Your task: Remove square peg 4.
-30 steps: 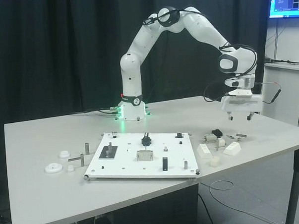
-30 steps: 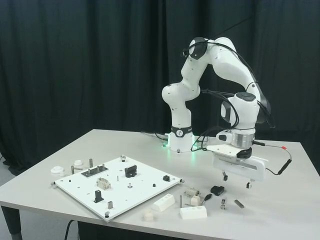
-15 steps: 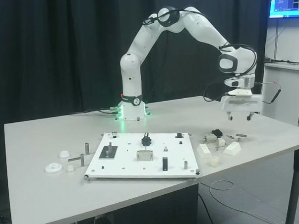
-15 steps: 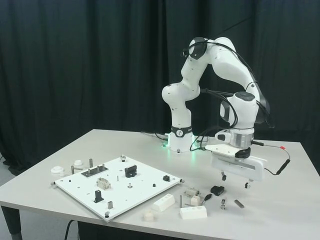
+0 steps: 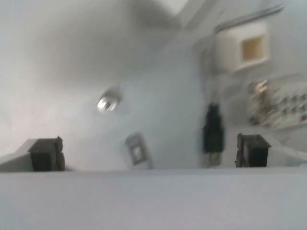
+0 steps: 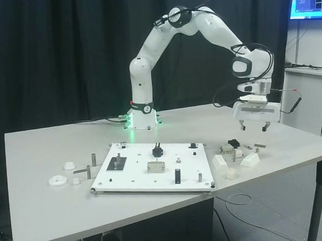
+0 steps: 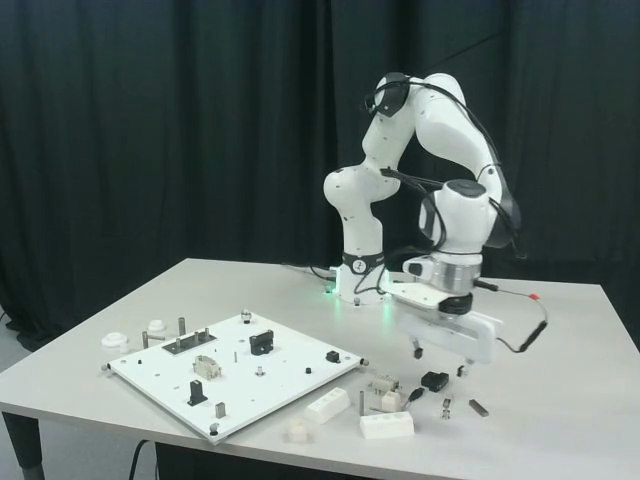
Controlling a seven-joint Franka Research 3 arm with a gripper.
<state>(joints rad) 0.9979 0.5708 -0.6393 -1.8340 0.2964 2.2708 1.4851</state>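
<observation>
Square peg 4 (image 6: 260, 146) lying flat, long axis horizontal | pincer (image 6: 255, 128) wide open, empty

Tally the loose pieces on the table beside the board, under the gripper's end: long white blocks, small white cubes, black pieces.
long white blocks: 2
small white cube: 1
black piece: 1
Total: 4

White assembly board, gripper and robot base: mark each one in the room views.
white assembly board (image 6: 137, 177): first room view, bare front part of its top.
gripper (image 7: 438, 360): second room view, midway between the fingertips.
robot base (image 6: 142, 120): first room view, its white foot.
</observation>
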